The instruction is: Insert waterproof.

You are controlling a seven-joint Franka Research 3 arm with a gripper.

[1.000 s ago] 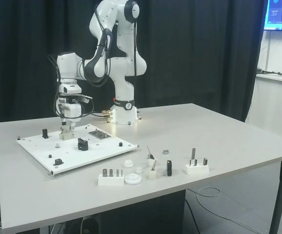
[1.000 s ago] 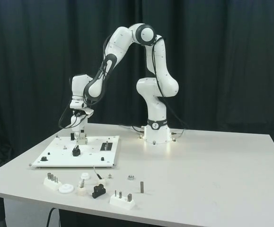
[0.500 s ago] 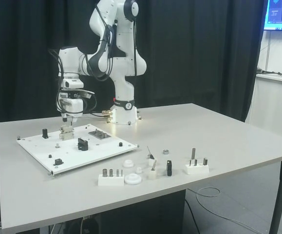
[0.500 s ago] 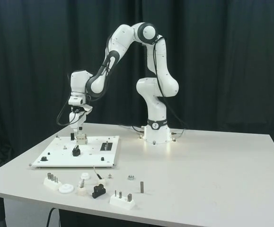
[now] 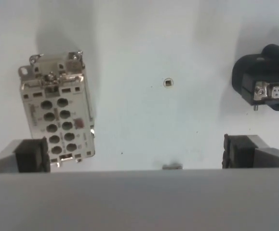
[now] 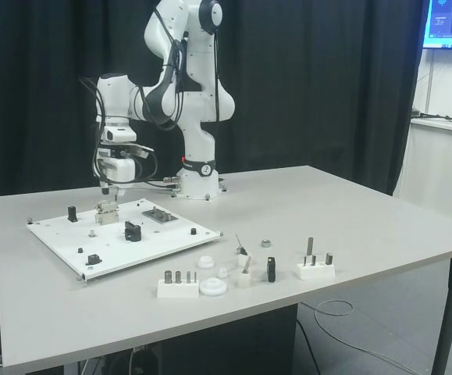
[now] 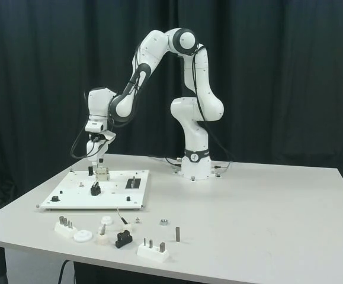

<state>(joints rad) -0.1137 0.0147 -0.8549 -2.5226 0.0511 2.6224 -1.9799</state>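
Observation:
The waterproof connector (image 5: 57, 110), a grey block with several round holes in its face, stands on the white board (image 5: 144, 43). In the room views the connector (image 6: 105, 209) (image 7: 102, 174) sits near the board's (image 6: 171, 236) far side. My gripper (image 5: 134, 153) (image 6: 107, 190) (image 7: 94, 159) hangs a short way above it, open, with nothing between its fingers. One black fingertip (image 5: 31, 155) shows beside the connector's end, the other (image 5: 238, 150) far across.
A black plug (image 5: 267, 89) (image 6: 132, 231) and a grey plate (image 6: 158, 214) also sit on the board. Near the table's front lie peg holders (image 6: 178, 284) (image 6: 316, 268), a white gear (image 6: 212, 287), a black part (image 6: 271, 269) and a nut (image 6: 265, 243).
My gripper was down at the waterproof connector a second ago; it has risen straight up and the connector stays on the board.

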